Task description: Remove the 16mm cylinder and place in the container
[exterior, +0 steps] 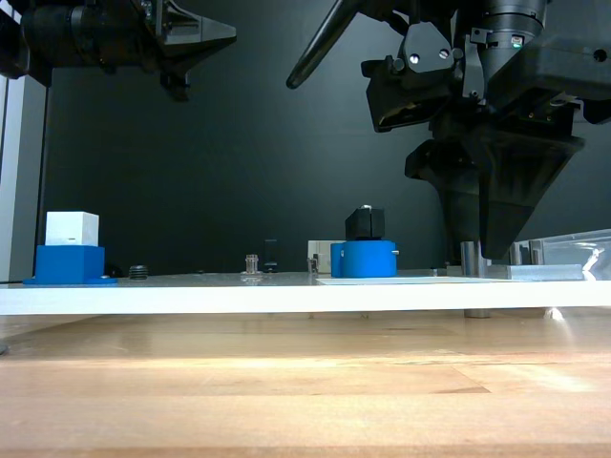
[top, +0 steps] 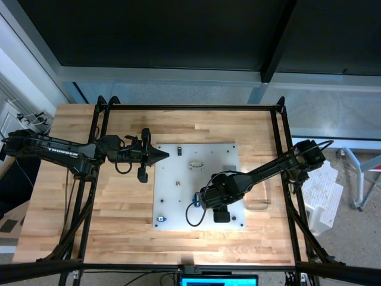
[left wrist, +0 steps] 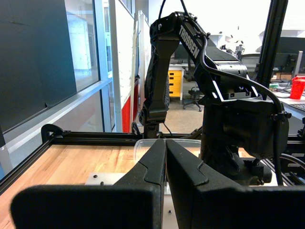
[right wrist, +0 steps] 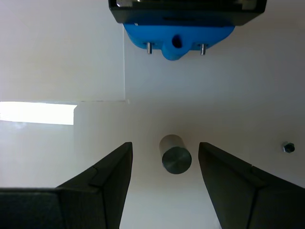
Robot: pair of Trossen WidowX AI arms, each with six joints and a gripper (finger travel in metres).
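The 16mm cylinder (right wrist: 176, 155) is a short grey metal peg standing upright in the white board (top: 178, 202). My right gripper (right wrist: 165, 147) hangs just above it, open, with a finger on each side and neither touching. In the low view the cylinder (exterior: 469, 257) shows beside the right gripper (exterior: 489, 246). From above, the right gripper (top: 205, 198) hides the peg. The container (top: 259, 195), a clear tub, lies off the board's right edge. My left gripper (top: 158, 155) is shut and empty, held high over the board's left edge.
A blue upright part (right wrist: 178, 34) stands just beyond the cylinder, also seen as the blue part (exterior: 368, 258). A blue base with a white cube (exterior: 69, 250) sits at the board's near-left corner. Small fittings (exterior: 251, 264) dot the board. A black frame (top: 190, 108) rings the table.
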